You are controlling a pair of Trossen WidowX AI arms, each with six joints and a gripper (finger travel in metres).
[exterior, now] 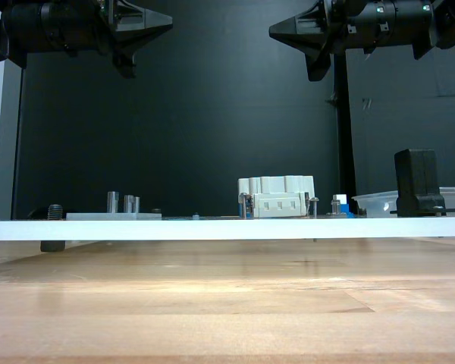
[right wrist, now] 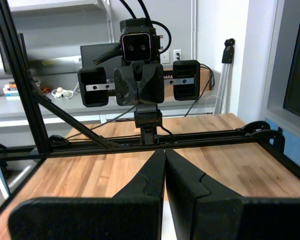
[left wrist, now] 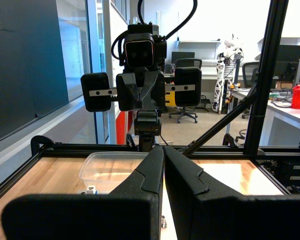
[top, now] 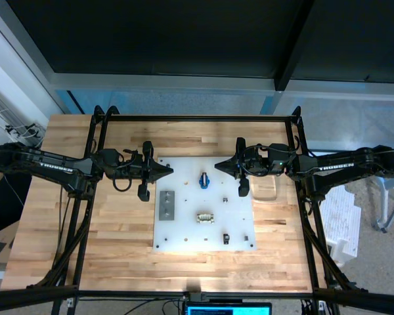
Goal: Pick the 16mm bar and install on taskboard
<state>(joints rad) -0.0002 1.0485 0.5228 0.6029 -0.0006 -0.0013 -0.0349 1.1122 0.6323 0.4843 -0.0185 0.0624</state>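
The white taskboard point(top: 184, 230) lies flat mid-table and carries a grey two-hole block point(top: 166, 204), a blue connector point(top: 204, 179), a beige connector point(top: 205, 217) and small black fittings point(top: 227, 237). My left gripper point(top: 171, 168) hangs high over the board's left rear edge, its fingers shut on nothing. Facing it tip to tip, my right gripper point(top: 217, 164) hovers over the board's rear middle, also shut and empty. The low view shows both far above the board point(exterior: 212, 229). The 16mm bar is not to be made out in any view.
A small clear plastic tray point(top: 266, 189) sits just right of the board, under the right arm; in the left wrist view the tray point(left wrist: 115, 167) shows a small pale piece by its wall. A black frame point(top: 197, 119) rings the wooden table.
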